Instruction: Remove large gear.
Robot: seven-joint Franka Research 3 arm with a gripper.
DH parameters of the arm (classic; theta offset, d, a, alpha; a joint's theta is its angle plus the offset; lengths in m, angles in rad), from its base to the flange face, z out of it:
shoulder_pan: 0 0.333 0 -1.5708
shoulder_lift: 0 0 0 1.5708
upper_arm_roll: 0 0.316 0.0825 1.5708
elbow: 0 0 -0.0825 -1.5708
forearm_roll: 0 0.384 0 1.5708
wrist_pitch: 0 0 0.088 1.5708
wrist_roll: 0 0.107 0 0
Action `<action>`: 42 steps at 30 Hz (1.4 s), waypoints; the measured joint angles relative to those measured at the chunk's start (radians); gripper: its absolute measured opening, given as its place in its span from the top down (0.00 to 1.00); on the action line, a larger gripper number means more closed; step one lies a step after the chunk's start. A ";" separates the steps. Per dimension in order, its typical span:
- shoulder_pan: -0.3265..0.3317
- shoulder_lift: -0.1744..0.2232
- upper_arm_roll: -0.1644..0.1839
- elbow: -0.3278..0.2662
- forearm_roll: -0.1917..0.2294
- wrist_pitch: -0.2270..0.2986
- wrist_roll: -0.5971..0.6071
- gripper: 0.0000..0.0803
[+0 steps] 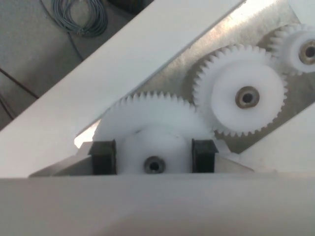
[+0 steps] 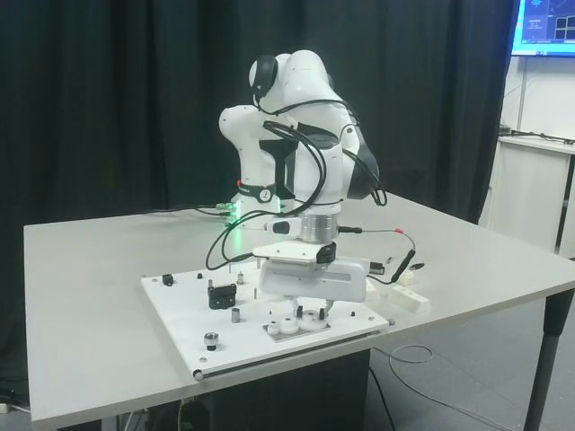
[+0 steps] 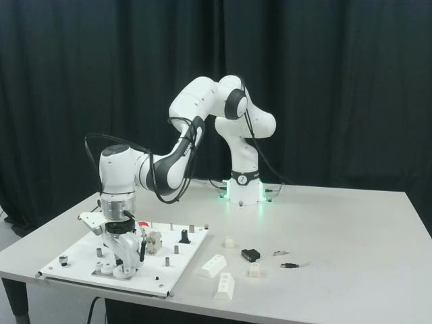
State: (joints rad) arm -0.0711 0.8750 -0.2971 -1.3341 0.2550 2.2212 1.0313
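In the wrist view the large white gear point(image 1: 147, 110) lies on the grey metal plate point(image 1: 197, 59), its teeth next to those of a medium white gear point(image 1: 239, 97). A small white gear point(image 1: 300, 49) follows beyond that. My gripper point(image 1: 154, 156) has its two black pads point(image 1: 103, 157) pressed on either side of the large gear's raised hub. From the first room view, the gripper point(image 2: 304, 310) is low over the gears point(image 2: 296, 324) near the front edge of the white board point(image 2: 180, 301). The second room view has the gripper point(image 3: 125, 264) at the board's point(image 3: 172, 270) near left part.
The board also carries a black holder point(image 2: 220, 294) and several small pegs point(image 2: 211, 340). White blocks point(image 3: 211, 265) and a small black part point(image 3: 250, 254) lie on the grey table point(image 3: 351, 229) beside the board. A coiled cable point(image 1: 81, 14) lies on the floor below the table edge.
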 joint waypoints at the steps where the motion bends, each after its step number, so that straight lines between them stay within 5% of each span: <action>1: 0.000 0.000 0.000 0.000 0.000 0.000 0.000 0.59; 42: 0.004 0.000 -0.006 0.001 0.000 -0.001 0.027 0.59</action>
State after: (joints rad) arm -0.0667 0.8751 -0.3028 -1.3334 0.2550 2.2205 1.0587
